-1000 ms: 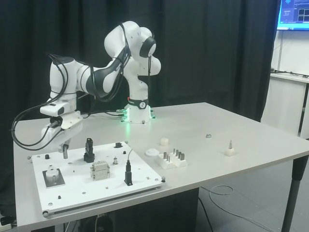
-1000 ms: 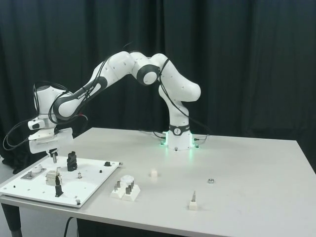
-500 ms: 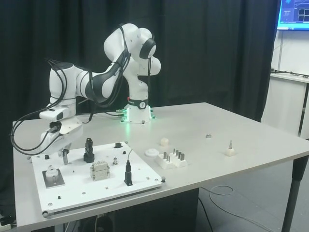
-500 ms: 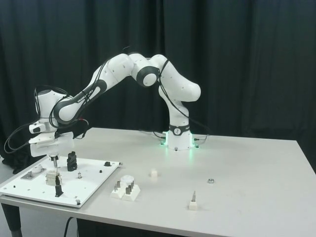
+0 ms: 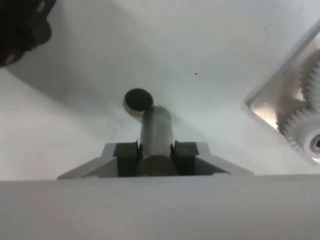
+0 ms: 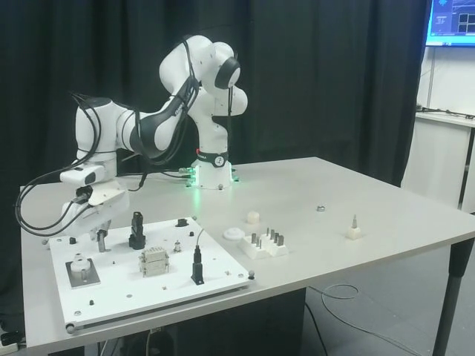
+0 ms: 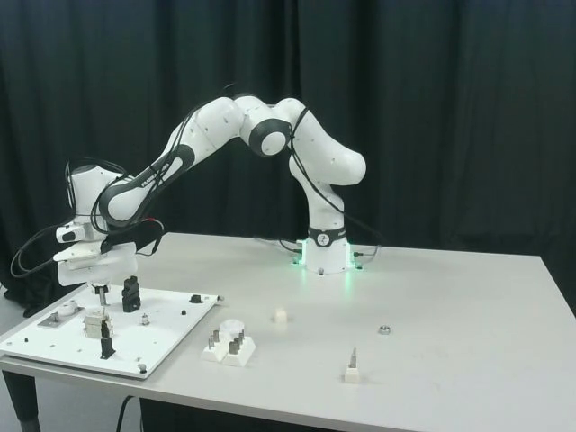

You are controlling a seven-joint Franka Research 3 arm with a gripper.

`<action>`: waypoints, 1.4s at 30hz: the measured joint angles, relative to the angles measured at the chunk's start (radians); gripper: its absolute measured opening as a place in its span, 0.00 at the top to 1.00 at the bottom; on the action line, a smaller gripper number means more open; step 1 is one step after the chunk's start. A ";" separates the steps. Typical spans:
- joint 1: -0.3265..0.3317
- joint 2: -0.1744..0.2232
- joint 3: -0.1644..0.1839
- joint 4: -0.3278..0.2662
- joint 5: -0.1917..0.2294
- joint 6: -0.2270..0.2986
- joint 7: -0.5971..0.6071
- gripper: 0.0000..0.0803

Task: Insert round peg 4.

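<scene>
— Where the white arm reaches low over the white square board [image 6: 141, 285], what do we see?

— We see the two-fingered gripper [image 5: 155, 152] clamped on the grey round metal peg [image 5: 155, 134], its tip just beside a black round hole [image 5: 138, 99].

White arm [image 6: 152, 122], seemingly black cables [image 6: 44, 204]

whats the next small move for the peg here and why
Probably a slight sideways nudge, then straight down. In the wrist view the gripper is shut on the peg, whose tip sits beside the black hole in the white board, overlapping its edge, not centred.
</scene>
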 joint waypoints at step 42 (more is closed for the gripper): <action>0.050 -0.060 0.000 -0.122 0.009 0.106 0.000 0.81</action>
